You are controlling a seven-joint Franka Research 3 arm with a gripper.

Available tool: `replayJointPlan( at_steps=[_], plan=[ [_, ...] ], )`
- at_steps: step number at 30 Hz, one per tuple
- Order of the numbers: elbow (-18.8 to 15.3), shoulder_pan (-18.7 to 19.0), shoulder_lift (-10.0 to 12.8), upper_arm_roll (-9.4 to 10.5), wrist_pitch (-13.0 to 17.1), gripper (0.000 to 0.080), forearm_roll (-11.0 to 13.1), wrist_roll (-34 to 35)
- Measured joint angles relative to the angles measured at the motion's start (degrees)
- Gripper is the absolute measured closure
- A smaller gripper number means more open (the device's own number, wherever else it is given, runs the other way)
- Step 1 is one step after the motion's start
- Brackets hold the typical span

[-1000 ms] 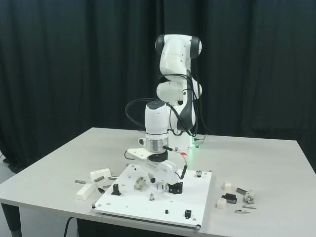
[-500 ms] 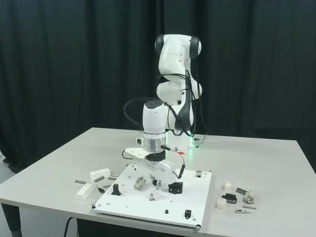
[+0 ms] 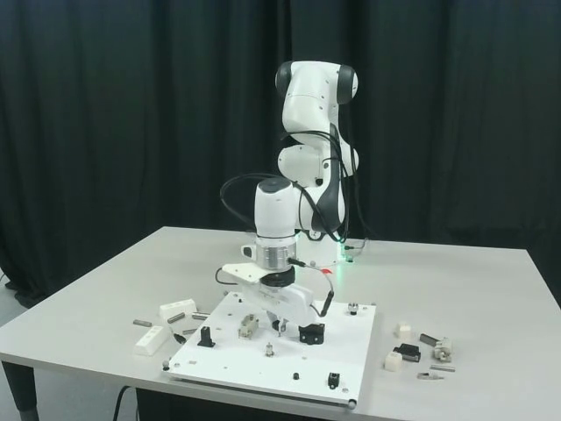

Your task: Remove square peg 1.

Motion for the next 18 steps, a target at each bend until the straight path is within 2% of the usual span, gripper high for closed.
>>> replayJointPlan(
  at_steps=[18],
  plan=[
    [0.35, -0.04, -0.34, -0.15, -0.98, 0.077, -0.01, -2.52]
  ],
)
